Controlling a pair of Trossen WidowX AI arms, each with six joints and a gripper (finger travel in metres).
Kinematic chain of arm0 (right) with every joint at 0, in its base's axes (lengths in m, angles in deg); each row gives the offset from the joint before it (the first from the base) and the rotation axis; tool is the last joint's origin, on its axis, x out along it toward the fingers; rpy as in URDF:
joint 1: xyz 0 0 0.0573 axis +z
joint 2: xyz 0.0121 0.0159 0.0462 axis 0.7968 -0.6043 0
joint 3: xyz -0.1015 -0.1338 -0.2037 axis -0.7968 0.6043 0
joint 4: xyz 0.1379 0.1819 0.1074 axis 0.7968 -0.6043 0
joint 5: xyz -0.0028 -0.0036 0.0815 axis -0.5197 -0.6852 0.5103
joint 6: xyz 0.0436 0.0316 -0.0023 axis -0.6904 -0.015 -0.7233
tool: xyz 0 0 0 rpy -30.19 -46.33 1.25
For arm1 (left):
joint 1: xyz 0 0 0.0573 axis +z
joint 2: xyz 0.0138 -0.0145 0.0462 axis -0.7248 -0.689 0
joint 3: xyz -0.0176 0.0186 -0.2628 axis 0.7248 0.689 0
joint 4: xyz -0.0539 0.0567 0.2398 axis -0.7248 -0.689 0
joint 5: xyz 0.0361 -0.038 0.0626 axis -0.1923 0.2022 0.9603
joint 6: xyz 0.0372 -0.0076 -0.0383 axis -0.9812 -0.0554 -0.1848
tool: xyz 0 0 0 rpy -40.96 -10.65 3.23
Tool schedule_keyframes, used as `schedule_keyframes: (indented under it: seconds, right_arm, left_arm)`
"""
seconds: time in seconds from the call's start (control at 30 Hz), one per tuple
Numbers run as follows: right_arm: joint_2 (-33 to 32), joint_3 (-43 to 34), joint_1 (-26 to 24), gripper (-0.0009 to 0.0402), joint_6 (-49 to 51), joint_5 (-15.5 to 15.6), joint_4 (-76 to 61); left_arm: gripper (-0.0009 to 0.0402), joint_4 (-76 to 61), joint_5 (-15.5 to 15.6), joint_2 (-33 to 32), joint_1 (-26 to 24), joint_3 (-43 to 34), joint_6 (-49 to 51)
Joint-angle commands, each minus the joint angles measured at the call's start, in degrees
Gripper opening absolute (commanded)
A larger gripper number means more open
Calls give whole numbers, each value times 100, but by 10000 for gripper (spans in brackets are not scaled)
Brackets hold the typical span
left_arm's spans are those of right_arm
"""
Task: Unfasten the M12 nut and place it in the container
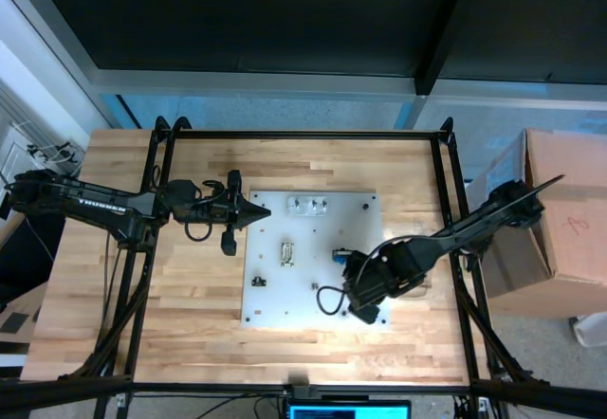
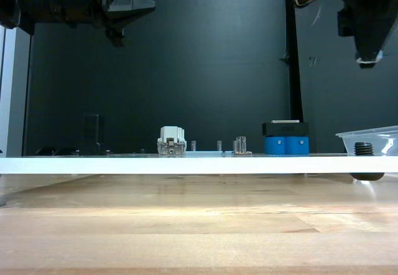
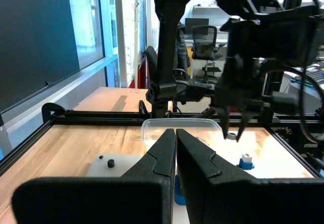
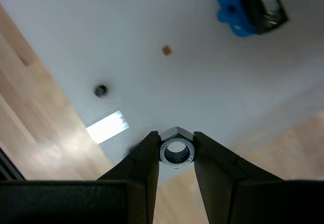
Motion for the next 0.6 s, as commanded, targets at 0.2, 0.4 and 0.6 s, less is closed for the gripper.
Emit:
schedule_keyframes:
  seconds: [0.2, 0.4, 0.6]
  right_arm:
    - [1108, 1355, -245, 20, 1386, 133, 332]
    - [1838, 2256, -461, 20, 2551, 149, 415]
    - [2387, 3058, -713, 20, 3021, 149, 649]
  left_arm:
    - [0, 2, -2, -2, 0, 0, 0]
    - [0, 2, -2, -2, 0, 0, 0]
    - [0, 2, -2, -2, 2, 0, 0]
